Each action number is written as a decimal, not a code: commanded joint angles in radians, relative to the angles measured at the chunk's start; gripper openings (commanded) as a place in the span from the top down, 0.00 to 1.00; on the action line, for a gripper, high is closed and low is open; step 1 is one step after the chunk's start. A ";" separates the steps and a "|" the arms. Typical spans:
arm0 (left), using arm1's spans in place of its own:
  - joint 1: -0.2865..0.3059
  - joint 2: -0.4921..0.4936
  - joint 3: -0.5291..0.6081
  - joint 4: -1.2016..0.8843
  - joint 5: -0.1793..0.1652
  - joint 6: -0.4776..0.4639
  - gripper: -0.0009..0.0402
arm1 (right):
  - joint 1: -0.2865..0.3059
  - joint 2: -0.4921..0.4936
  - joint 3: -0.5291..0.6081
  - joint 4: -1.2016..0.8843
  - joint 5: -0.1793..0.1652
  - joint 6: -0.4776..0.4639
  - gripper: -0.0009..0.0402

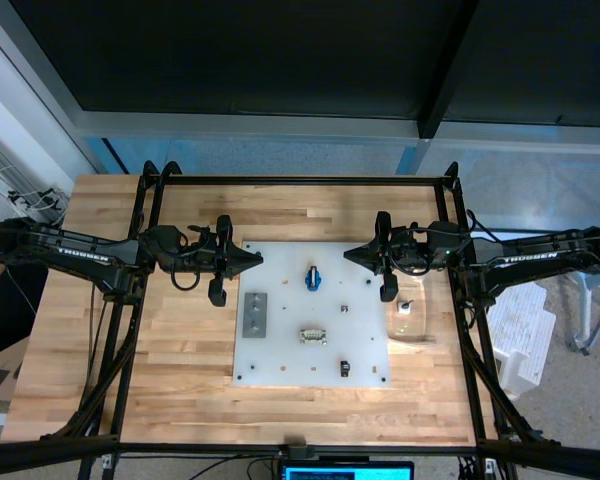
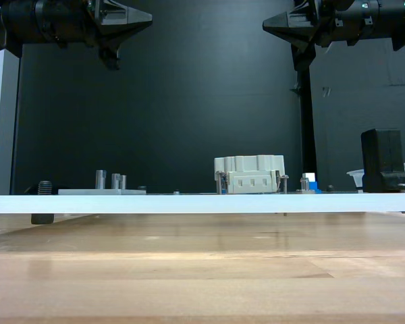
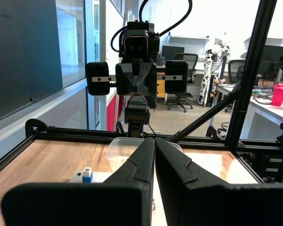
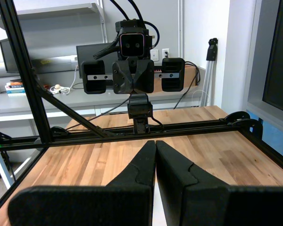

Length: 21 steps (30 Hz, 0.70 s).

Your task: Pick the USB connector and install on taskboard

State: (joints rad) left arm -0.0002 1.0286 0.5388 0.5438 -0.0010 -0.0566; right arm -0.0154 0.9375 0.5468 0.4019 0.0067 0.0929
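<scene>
The taskboard is a white square plate in the middle of the table, carrying a grey block, a blue part, a metal connector and a small black socket. A tiny dark piece that looks like the USB connector lies in the clear tray, beside a white cube. My left gripper hovers shut over the board's far left corner. My right gripper hovers shut over its far right side, short of the tray. Both hold nothing and hang high above the board.
A black frame rings the wooden table. The clear tray stands just off the board's right edge. In the low view the metal connector and the black socket stand up from the board. Bare wood lies near the front edge.
</scene>
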 commanded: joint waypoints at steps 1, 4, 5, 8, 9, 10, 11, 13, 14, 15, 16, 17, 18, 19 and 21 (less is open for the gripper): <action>0.000 0.001 0.000 0.000 0.000 0.000 0.98 | 0.001 0.000 0.000 0.000 0.000 0.003 0.98; 0.000 0.001 0.000 0.000 0.000 0.000 0.98 | 0.002 0.000 0.000 0.000 -0.001 0.003 0.98; 0.000 0.001 0.000 0.000 0.000 0.000 0.98 | 0.002 0.000 0.000 0.000 -0.001 0.003 0.98; 0.000 0.001 0.000 0.000 0.000 0.000 0.98 | 0.002 0.000 0.000 0.000 0.000 0.003 0.98; 0.000 0.001 0.000 0.000 0.000 0.000 0.98 | 0.002 0.000 0.000 0.000 0.000 0.003 0.98; 0.000 0.001 0.000 0.000 0.000 0.000 0.98 | 0.002 0.000 0.000 0.000 0.000 0.004 0.98; 0.000 0.001 0.000 0.000 0.000 0.000 0.98 | 0.003 0.000 0.000 -0.002 0.000 0.006 0.98; 0.000 0.000 0.000 0.000 0.000 0.000 0.98 | 0.003 -0.009 0.000 -0.018 0.001 0.021 0.98; 0.000 0.001 0.000 0.000 0.000 0.000 0.98 | 0.003 -0.015 0.000 -0.034 0.000 0.028 0.98; 0.000 0.001 0.000 0.000 0.000 0.000 0.98 | 0.003 -0.024 0.000 -0.056 0.000 0.031 0.98; 0.000 0.001 0.000 0.000 0.000 0.000 0.98 | 0.004 -0.036 0.000 -0.081 0.001 0.031 0.98; 0.000 0.000 0.000 0.000 0.000 0.000 0.98 | 0.004 -0.048 0.000 -0.106 0.001 0.031 0.98; 0.000 0.000 0.000 0.000 0.000 0.000 0.98 | 0.004 -0.059 0.001 -0.131 0.001 0.032 0.98; 0.000 0.001 0.000 0.000 0.000 0.000 0.98 | 0.004 -0.073 0.005 -0.166 0.001 0.034 0.98; 0.000 0.000 0.000 0.000 0.000 0.000 0.98 | 0.005 -0.094 0.027 -0.266 0.001 0.032 0.98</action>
State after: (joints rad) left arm -0.0002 1.0290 0.5388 0.5438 -0.0013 -0.0566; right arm -0.0113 0.8551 0.5579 0.1959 0.0067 0.1261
